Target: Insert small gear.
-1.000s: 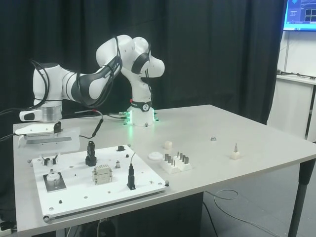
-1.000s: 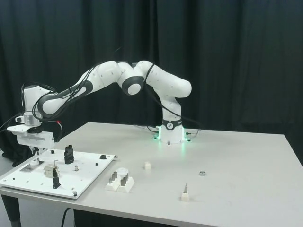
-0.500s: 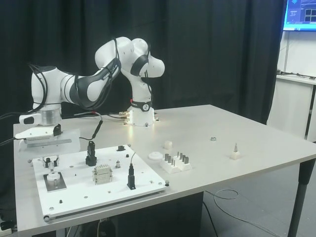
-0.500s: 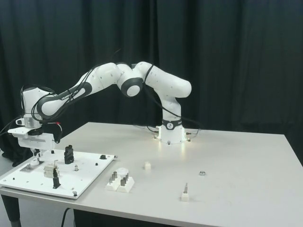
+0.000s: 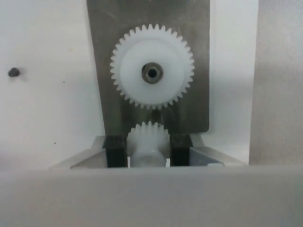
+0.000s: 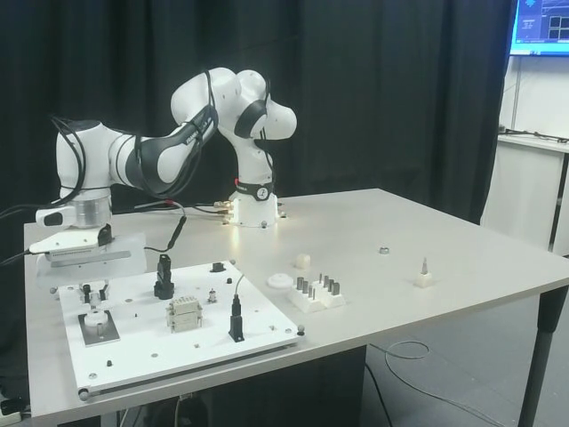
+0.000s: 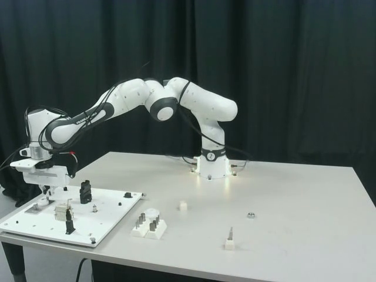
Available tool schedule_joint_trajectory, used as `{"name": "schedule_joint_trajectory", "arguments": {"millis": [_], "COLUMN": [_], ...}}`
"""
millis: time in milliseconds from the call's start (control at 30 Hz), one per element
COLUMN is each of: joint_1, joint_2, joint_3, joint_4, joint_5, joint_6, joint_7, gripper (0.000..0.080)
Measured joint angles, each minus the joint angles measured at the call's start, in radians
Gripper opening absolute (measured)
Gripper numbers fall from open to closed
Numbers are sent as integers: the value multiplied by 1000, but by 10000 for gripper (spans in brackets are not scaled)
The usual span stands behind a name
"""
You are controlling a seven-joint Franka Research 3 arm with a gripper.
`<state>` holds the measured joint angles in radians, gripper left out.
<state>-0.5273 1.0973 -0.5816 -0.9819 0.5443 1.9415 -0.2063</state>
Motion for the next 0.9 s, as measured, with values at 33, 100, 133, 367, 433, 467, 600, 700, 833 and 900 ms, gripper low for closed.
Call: {"name": "schedule_joint_trajectory", "arguments": {"millis": [33,100,133,367,433,467,600,700,833,900], "joint_1": [0,0,0,0,0,0,0,0,0,0], "joint_2": [1,2,3,15,18,21,28,32,35,36], "joint_3": [0,0,0,-7,-9,-10,-15,-18,-19,-20], "joint_4": [2,5,6,28,34,38,50,56,61,63], "joint_5": [0,0,0,-2,-2,-3,-3,-3,-4,-4], "joint_6": [-3,-7,-8,-17,-17,-17,-19,-20,-24,-26], "joint_7": [0,0,0,0,0,0,0,0,0,0], "gripper": [190,190,190,190,190,190,190,190,190,190]}}
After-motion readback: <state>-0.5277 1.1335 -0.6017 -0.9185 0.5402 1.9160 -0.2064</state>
